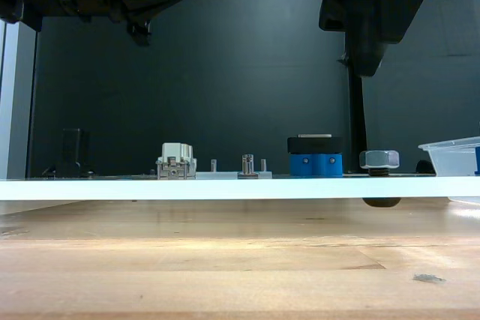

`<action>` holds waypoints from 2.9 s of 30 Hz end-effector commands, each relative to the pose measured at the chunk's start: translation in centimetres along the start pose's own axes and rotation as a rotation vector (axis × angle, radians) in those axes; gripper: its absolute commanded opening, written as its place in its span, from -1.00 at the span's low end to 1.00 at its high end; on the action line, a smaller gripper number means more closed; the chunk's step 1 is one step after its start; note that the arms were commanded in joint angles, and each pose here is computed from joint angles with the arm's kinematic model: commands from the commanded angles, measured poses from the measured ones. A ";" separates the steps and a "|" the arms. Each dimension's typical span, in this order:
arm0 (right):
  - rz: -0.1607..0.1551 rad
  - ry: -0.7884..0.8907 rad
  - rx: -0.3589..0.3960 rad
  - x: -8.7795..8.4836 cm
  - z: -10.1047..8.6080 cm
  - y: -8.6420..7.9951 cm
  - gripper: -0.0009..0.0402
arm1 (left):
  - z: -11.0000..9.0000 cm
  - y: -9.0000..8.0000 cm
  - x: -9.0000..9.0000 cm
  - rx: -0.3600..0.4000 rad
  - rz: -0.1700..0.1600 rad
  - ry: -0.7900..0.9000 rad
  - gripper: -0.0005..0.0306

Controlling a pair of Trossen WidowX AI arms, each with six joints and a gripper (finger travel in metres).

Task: Pick the M12 fastener and fasten on the M12 threads

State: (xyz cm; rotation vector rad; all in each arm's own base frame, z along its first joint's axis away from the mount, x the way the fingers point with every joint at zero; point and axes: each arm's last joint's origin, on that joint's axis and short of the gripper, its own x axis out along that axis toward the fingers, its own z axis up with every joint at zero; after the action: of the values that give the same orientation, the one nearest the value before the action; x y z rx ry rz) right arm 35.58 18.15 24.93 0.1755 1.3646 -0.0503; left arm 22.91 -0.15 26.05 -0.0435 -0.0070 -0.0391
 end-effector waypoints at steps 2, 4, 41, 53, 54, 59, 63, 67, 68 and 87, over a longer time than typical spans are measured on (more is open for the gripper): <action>0.000 0.002 -0.034 0.1 0.0 0.1 0.02 | 0.0 0.0 0.0 0.000 0.000 0.000 -0.96; -0.002 0.001 -0.053 0.1 0.0 0.1 -0.07 | 0.0 0.0 0.0 0.000 0.000 0.000 -0.97; -0.086 -0.029 -0.036 3.7 -2.1 0.6 -0.96 | 0.0 0.0 0.0 0.000 0.000 0.000 -0.97; -0.114 -0.011 -0.028 5.4 -1.7 -0.1 -0.96 | 0.0 0.0 0.0 0.000 0.000 0.001 -0.97; -0.113 -0.012 -0.027 5.4 -1.7 0.0 -0.96 | 0.0 0.0 0.0 0.000 0.000 0.002 -0.96; -0.130 -0.024 -0.026 5.4 -1.7 -0.1 -0.96 | 0.0 0.0 0.0 0.000 0.000 0.000 -0.96; -0.131 -0.026 -0.026 5.4 -1.6 -0.1 -0.96 | 0.0 0.0 0.0 0.000 0.000 0.000 -0.96; -0.131 -0.027 -0.026 5.4 -1.6 -0.1 -0.96 | 0.0 0.0 0.0 0.000 0.000 0.000 -0.96; -0.130 -0.027 -0.026 5.4 -1.6 -0.1 -0.96 | 0.0 0.0 0.0 0.000 0.000 0.000 -0.97; 0.163 0.133 -0.048 5.6 -2.2 0.7 -0.96 | 0.0 0.0 0.0 0.000 0.000 0.000 -0.97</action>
State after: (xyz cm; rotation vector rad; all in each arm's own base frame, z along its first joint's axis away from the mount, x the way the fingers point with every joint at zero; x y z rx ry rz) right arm 34.74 19.65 18.92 0.2547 1.4790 0.1377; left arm 22.91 -0.15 26.06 -0.0435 -0.0074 -0.0387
